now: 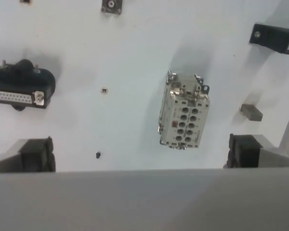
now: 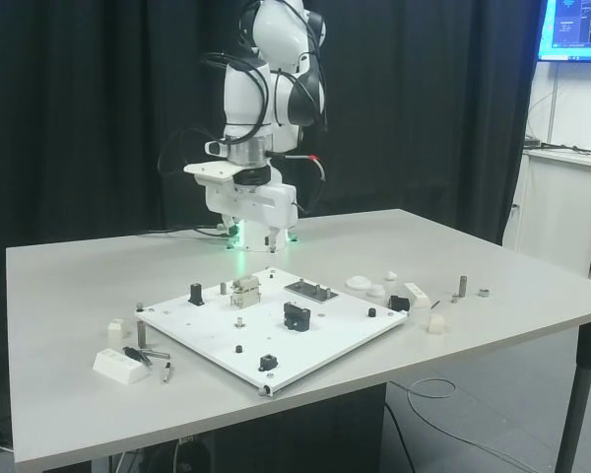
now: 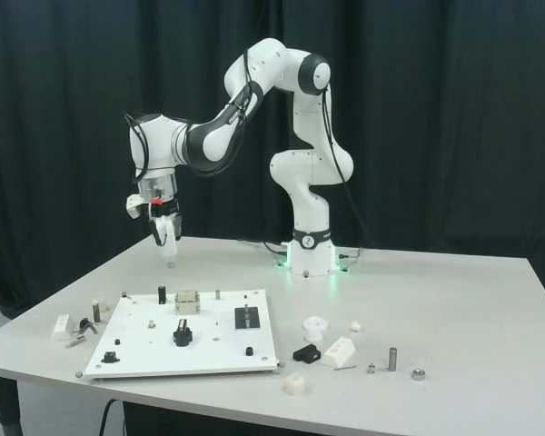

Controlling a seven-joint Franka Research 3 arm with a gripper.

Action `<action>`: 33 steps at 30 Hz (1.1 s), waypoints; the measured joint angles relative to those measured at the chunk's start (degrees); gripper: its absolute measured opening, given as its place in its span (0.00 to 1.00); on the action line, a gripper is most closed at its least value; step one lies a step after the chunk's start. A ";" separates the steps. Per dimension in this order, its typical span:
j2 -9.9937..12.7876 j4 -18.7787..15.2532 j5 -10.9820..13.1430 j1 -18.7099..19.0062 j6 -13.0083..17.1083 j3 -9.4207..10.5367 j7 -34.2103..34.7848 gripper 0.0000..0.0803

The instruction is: Remove waterproof.

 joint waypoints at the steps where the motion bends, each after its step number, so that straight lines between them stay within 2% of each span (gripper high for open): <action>1: -0.20 -0.23 0.06 0.00 0.00 -0.06 0.00 1.00; 7: -1.45 -1.89 0.09 -0.01 0.45 -0.45 0.00 1.00; 13: -2.83 -4.42 0.09 -0.01 2.68 -0.66 0.00 1.00; 22: -4.77 -9.35 0.15 0.04 9.13 -0.67 0.04 1.00; 33: -5.00 -13.94 0.15 0.49 17.00 -0.26 0.16 1.00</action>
